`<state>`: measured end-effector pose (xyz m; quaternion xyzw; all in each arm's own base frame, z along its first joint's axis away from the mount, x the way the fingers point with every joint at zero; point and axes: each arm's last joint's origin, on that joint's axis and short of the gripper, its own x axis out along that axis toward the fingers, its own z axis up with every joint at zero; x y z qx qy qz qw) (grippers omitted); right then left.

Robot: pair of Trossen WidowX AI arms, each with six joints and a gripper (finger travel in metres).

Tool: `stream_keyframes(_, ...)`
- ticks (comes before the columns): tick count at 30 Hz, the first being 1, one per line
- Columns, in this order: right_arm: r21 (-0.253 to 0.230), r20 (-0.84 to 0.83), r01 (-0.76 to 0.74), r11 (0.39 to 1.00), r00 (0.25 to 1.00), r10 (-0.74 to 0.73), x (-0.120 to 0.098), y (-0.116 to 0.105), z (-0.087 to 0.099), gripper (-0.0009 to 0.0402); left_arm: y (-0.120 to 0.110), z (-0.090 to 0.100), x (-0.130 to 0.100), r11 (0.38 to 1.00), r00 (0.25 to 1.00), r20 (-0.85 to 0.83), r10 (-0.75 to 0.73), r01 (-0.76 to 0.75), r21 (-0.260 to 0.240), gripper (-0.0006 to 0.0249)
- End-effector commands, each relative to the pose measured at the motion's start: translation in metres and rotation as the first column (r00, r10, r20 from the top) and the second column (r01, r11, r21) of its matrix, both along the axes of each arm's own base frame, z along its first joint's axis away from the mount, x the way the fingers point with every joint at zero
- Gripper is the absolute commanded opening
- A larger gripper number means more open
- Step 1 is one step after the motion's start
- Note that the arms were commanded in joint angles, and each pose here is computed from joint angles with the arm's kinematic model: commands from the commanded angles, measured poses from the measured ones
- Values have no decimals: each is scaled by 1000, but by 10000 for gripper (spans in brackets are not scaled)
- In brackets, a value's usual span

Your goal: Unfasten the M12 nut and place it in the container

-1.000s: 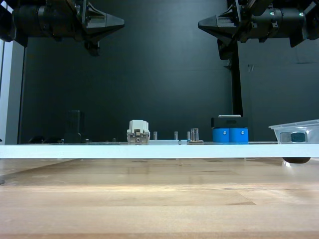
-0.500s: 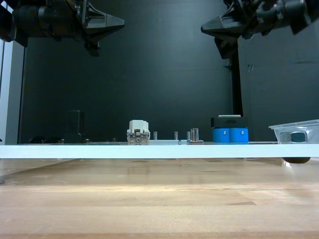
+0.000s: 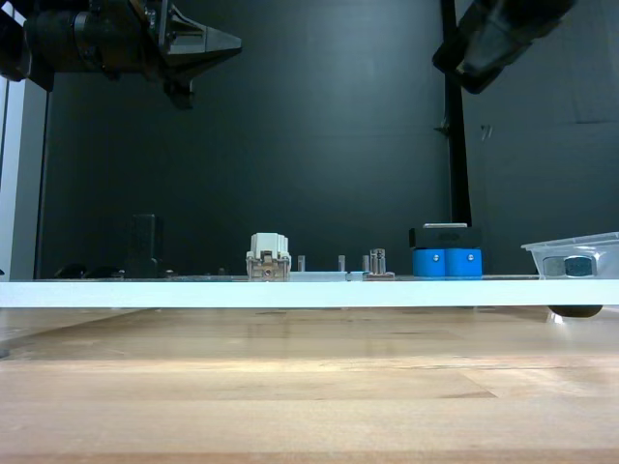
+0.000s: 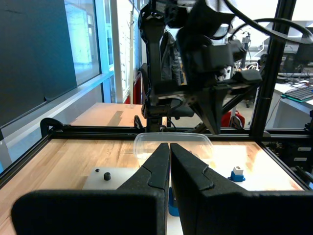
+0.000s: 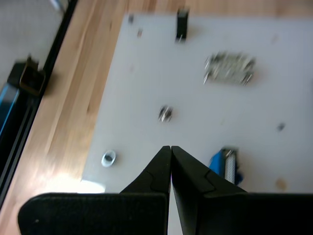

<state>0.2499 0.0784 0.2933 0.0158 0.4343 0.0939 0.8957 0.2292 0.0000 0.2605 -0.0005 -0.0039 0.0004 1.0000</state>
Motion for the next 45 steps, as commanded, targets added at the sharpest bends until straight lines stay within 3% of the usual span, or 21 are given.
stream_keyframes(1, -16, -101, -13, 1000, 995, 11, 4, 11, 1, 0, 0, 0, 0, 1000, 1000, 0, 0, 0, 0, 0)
stream_keyframes(7, -44, -246, -25, 999, 969, 13, 10, 28, 4, 0, 0, 0, 0, 1000, 1000, 0, 0, 0, 0, 0)
stream_keyframes(16, -89, -395, -53, 995, 919, 14, 12, 49, 24, 0, 0, 0, 0, 1000, 1000, 0, 0, 0, 0, 0)
stream_keyframes(28, -108, -415, 64, 992, 904, -103, 21, 61, 38, 7, 0, 0, 0, 1000, 1000, 0, 0, 0, 0, 0)
stream_keyframes(37, -110, -415, 183, 977, 885, -212, 23, 63, 35, 51, 0, 0, 0, 1000, 1000, 0, 0, 0, 0, 0)
stream_keyframes(45, -123, -420, 306, 944, 846, -329, 30, 66, 25, 121, 0, 0, 0, 1000, 1000, 0, 0, 0, 0, 0)
